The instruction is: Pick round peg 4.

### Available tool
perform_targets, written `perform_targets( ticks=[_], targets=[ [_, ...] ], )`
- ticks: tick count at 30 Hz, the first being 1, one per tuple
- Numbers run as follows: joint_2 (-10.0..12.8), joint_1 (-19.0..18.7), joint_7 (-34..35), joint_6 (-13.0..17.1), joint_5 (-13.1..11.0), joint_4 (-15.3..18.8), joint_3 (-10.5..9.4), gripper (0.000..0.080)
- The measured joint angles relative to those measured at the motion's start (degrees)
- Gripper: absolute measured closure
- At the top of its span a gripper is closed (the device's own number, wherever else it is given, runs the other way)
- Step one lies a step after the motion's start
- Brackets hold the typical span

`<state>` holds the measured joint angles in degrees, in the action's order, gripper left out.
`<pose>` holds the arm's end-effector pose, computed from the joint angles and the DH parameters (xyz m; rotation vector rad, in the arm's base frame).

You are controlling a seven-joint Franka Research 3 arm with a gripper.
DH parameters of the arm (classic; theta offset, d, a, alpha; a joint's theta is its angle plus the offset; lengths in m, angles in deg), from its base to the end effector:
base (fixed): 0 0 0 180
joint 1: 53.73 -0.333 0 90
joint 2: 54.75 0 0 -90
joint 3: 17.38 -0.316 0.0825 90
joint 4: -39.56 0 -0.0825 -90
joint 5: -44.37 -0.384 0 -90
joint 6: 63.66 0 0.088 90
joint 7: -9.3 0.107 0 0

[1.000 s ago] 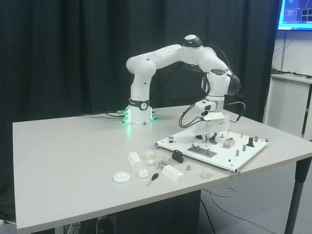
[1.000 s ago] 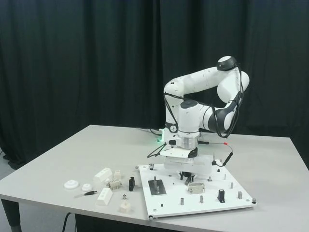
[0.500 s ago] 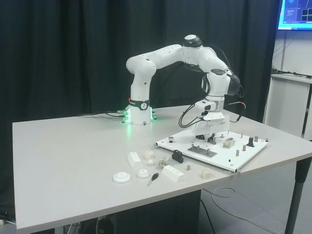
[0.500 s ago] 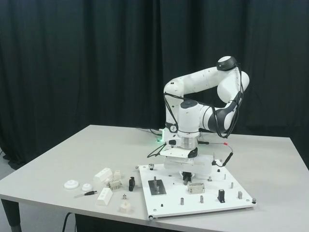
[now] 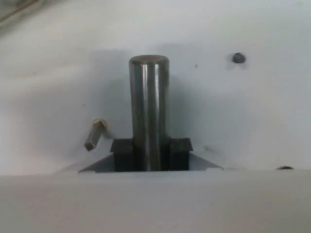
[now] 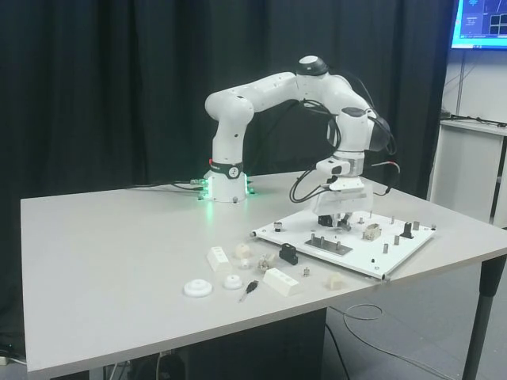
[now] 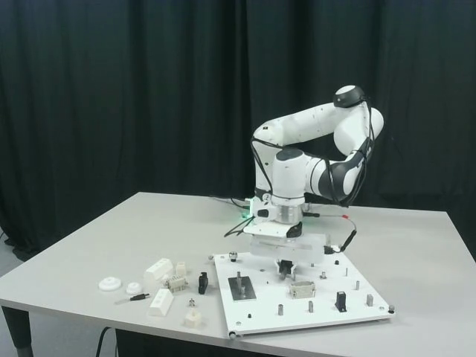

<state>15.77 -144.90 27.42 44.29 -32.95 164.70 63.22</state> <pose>0.5082 0.1404 0.2109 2.8466 -1.2726 -0.0199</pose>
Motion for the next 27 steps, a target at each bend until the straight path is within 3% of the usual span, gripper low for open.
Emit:
perform_targets(
  ticks=[13,27],
  targets=[
    [-0.04,-0.59,0.33,-3.96,2.08,-0.03,4.7,0.0656],
    [-0.04,-0.8,0.33,-4.91,2.63,-0.03,5.85,0.0656]
  ],
)
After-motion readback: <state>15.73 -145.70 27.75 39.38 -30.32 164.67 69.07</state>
